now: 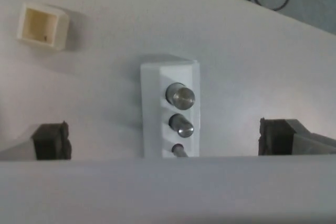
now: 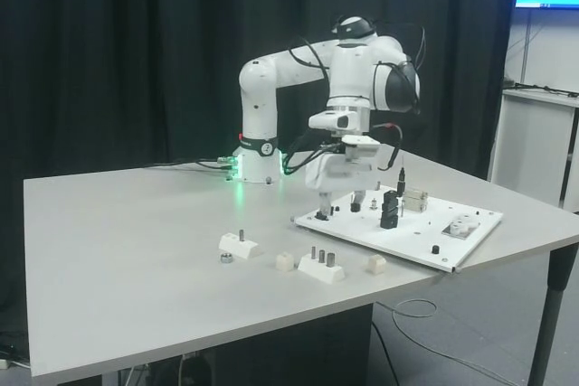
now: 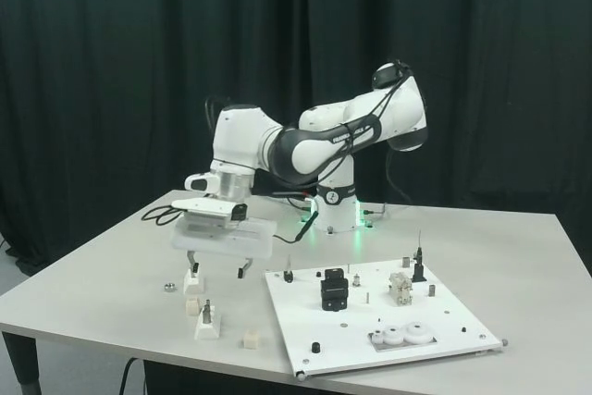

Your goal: Pick round peg 3.

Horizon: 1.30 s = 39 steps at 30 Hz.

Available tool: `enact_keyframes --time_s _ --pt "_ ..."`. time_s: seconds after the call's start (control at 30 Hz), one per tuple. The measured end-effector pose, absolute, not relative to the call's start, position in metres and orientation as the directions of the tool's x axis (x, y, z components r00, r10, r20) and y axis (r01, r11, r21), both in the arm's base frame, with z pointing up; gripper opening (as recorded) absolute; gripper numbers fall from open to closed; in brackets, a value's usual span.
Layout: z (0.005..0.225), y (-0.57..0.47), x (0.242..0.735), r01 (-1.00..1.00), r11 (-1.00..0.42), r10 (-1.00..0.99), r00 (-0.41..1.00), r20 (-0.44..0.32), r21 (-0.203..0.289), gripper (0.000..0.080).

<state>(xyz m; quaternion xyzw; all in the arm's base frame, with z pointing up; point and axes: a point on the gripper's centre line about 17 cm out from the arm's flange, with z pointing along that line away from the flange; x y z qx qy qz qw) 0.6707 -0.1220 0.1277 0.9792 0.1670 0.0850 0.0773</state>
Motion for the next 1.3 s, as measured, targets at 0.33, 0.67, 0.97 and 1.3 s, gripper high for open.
enact_keyframes --time_s 0.33,0.67,0.97,1.3 --pt "0.115 -0.139 0.668 0.377 -0.914 0.392 0.916 0.088 0.152 0.0800" --pt "0.098 -0.146 0.668 0.381 -0.919 0.388 0.919 0.064 0.103 0.0800" --pt "0.085 -0.151 0.671 0.397 -0.916 0.399 0.916 0.035 0.067 0.0800" --pt "0.074 -0.155 0.671 0.409 -0.912 0.410 0.912 0.007 0.041 0.0800"
